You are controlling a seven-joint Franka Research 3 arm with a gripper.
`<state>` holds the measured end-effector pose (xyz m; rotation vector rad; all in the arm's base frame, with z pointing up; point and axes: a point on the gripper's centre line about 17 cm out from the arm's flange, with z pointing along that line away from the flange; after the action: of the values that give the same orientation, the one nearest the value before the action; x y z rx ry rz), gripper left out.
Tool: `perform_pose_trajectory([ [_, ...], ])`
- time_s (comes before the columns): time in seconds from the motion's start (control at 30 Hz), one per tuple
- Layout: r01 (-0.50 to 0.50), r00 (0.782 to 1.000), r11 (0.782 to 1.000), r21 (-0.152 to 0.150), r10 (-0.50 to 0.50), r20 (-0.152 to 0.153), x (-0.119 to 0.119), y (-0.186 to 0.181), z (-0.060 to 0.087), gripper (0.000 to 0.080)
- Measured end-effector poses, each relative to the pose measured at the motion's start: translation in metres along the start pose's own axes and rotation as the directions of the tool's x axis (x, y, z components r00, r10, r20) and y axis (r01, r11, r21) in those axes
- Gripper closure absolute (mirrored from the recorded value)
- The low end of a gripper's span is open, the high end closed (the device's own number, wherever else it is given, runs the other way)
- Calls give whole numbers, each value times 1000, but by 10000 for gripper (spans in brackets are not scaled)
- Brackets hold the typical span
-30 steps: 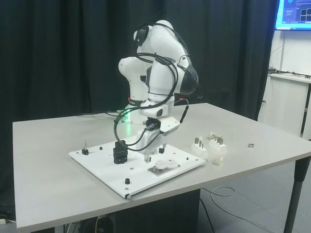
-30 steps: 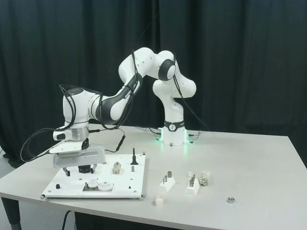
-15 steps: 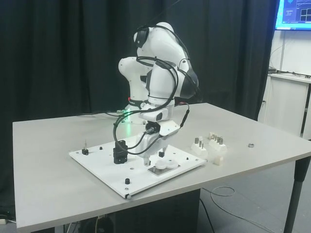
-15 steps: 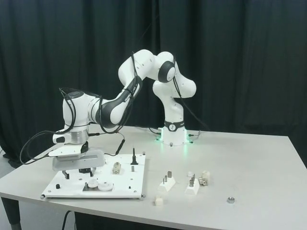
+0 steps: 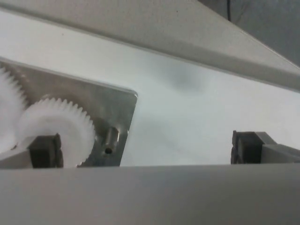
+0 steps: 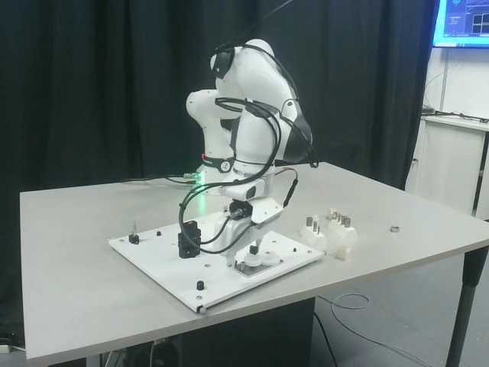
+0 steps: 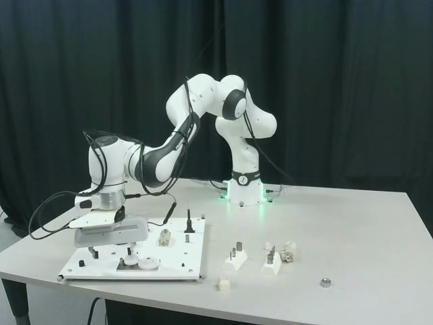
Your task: Insert medium gear.
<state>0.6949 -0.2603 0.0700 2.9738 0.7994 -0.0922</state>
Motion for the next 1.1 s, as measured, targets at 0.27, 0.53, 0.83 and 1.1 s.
perform_pose_trajectory([
  [0.27,2,1000,1000,0,-2,3,1,0,5,3],
  [0.53,3,1000,1000,0,-3,3,1,0,5,3],
  [0.83,8,1000,1000,0,-8,3,1,0,6,3],
  [1.1,23,1000,1000,2,-23,4,1,0,5,3],
])
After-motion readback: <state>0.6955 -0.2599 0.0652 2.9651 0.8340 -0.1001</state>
